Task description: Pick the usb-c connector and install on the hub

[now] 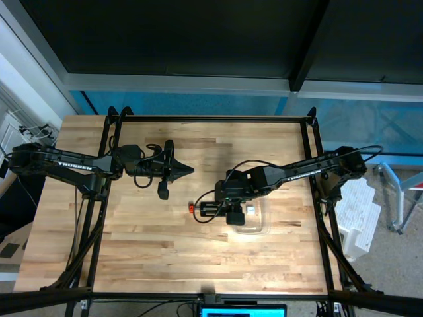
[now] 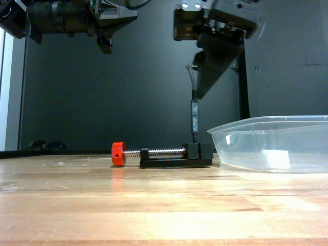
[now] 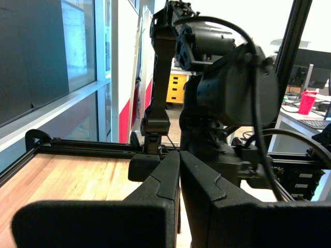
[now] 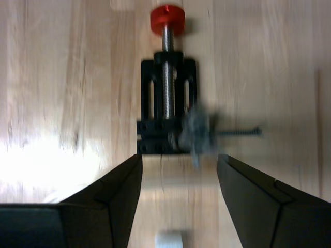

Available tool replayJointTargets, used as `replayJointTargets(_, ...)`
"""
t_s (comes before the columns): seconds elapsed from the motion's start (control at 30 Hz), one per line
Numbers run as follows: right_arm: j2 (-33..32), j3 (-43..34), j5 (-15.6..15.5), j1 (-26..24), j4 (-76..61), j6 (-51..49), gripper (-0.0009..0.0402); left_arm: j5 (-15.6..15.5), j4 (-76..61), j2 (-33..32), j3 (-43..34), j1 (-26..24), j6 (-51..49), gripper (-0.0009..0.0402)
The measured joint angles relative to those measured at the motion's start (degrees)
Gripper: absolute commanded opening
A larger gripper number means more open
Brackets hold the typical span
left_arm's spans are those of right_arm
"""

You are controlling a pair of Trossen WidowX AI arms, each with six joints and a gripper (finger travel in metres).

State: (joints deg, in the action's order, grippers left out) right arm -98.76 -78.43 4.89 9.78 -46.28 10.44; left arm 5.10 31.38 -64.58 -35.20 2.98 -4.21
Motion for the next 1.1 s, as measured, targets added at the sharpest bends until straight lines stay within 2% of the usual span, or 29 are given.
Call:
replayJointTargets(0.37, 8.11, 7.19, 0.55, 0.17, 1.95, 0.83, 0.0205, 0.0, 0.0, -0.02, 0.0, 0.0, 0.02, 0.0)
replayJointTargets(0.47, 9.16, 8.17, 1.51, 0.22, 2.19, 0.74, 0.0199, -0.02, 0.0, -0.02, 0.02, 0.0, 0.02, 0.0)
replayJointTargets(0.7, 9.49, 8.41, 1.53, 0.22, 2.82, 0.68, 0.0183, 0.0, 0.0, -0.02, 0.02, 0.0, 0.0, 0.0)
replayJointTargets(0.83, 11.96, 10.03, 1.51, -0.24, 5.66, 0.57, 0.0158, 0.0, 0.0, -0.02, 0.02, 0.0, 0.0, 0.0)
replayJointTargets(1.1, 23.02, 17.73, 1.55, -3.04, 17.77, -2.58, 0.0073, 0.0, 0.02, -0.02, 0.0, 0.0, 0.02, 0.0)
